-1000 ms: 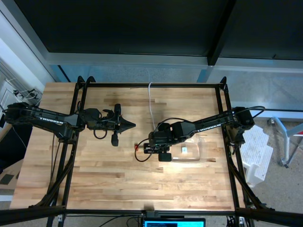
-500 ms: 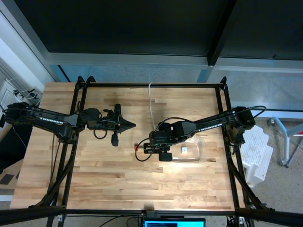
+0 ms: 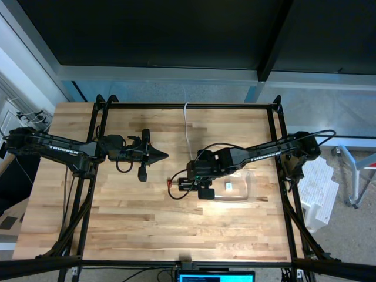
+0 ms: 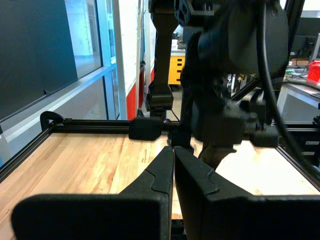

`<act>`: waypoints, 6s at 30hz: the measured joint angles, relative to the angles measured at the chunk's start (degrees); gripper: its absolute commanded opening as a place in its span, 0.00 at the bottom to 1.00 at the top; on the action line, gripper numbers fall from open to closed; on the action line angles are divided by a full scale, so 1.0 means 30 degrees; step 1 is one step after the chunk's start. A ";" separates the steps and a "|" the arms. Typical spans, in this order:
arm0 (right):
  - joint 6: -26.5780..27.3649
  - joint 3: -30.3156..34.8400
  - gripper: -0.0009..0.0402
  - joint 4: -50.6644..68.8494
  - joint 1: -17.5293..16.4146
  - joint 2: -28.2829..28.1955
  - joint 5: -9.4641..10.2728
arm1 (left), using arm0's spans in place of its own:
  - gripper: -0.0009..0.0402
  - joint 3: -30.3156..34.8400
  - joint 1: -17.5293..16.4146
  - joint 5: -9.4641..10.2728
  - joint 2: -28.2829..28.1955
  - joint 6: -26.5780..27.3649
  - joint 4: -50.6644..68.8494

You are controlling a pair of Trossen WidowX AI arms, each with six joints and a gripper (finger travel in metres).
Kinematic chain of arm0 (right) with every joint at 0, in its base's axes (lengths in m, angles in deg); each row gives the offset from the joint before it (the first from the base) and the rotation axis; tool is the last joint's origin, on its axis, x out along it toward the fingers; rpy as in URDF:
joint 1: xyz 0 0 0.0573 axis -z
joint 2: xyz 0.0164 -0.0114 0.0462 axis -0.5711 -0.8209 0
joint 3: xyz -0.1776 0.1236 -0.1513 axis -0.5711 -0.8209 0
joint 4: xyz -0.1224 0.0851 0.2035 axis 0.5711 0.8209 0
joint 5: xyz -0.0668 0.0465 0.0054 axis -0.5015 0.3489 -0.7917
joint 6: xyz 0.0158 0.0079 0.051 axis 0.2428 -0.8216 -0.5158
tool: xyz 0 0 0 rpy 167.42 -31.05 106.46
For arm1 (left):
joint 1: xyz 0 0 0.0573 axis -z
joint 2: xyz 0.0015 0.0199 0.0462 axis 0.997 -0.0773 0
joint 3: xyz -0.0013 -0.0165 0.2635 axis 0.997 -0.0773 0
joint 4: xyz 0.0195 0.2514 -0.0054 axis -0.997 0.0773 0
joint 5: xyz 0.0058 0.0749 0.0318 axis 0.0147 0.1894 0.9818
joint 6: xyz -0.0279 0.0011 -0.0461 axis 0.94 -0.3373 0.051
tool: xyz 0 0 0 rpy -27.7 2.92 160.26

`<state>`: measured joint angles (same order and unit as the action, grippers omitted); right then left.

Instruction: Remove the power plug from the receptacle and place in the container

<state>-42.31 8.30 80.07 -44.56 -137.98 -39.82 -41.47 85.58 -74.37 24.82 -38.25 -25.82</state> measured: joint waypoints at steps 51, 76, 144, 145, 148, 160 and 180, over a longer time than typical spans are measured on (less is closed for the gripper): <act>-0.2987 -1.3129 0.09 -0.6849 -0.2186 0.7614 -0.0168 | 0.02 0.0007 0.0000 -0.0007 0.0000 0.0007 0.0007; -0.3971 -1.4542 0.50 -0.6557 -0.2397 1.0105 -0.0182 | 0.02 0.0007 0.0000 -0.0007 0.0000 0.0007 0.0007; 0.0809 -1.9569 0.02 -2.7423 0.3555 1.4433 0.2047 | 0.02 0.0007 0.0000 0.0000 0.0000 0.0000 0.0007; 0.0772 -1.9584 0.02 -2.7409 0.3555 1.4440 0.2113 | 0.02 0.0000 0.0000 0.0000 0.0000 0.0007 0.0007; 0.0699 -1.9533 0.02 -2.7416 0.3555 1.4455 0.2441 | 0.02 0.0000 0.0000 0.0000 0.0000 0.0007 0.0000; 0.0561 -1.9059 0.02 -2.6979 0.3548 1.4455 0.2506 | 0.02 0.0000 0.0000 0.0000 0.0000 0.0000 0.0007; 0.0801 -1.8833 0.02 -2.6687 0.3577 1.4447 0.2339 | 0.02 0.0000 0.0000 -0.0007 0.0000 0.0007 0.0000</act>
<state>-39.91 -48.20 0.00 -33.83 -94.64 -32.80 -41.47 85.58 -74.39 24.82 -38.23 -25.82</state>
